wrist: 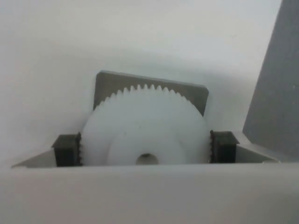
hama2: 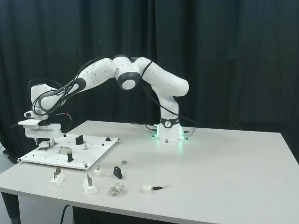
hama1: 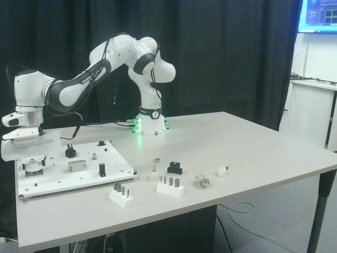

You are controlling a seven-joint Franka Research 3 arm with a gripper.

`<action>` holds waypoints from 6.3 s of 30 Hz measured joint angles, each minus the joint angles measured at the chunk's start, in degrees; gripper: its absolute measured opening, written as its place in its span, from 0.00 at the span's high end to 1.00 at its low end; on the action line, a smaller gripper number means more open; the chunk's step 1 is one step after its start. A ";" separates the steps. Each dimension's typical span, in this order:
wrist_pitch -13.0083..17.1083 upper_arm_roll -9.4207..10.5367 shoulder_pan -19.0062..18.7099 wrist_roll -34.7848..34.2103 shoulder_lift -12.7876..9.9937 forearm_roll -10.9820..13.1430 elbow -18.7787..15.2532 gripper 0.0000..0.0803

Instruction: Insert large gear.

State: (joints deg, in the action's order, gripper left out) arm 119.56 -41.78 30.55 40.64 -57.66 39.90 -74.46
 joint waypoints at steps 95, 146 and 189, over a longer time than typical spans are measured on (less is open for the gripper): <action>-0.88 0.13 0.59 2.77 0.18 2.04 0.52 0.26; -12.41 -1.31 -0.10 -7.97 2.81 0.54 1.00 0.00; -12.24 -1.04 -0.73 -7.98 3.41 1.12 -1.43 0.00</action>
State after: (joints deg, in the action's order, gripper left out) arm 107.33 -42.82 29.82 32.66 -54.24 41.01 -75.88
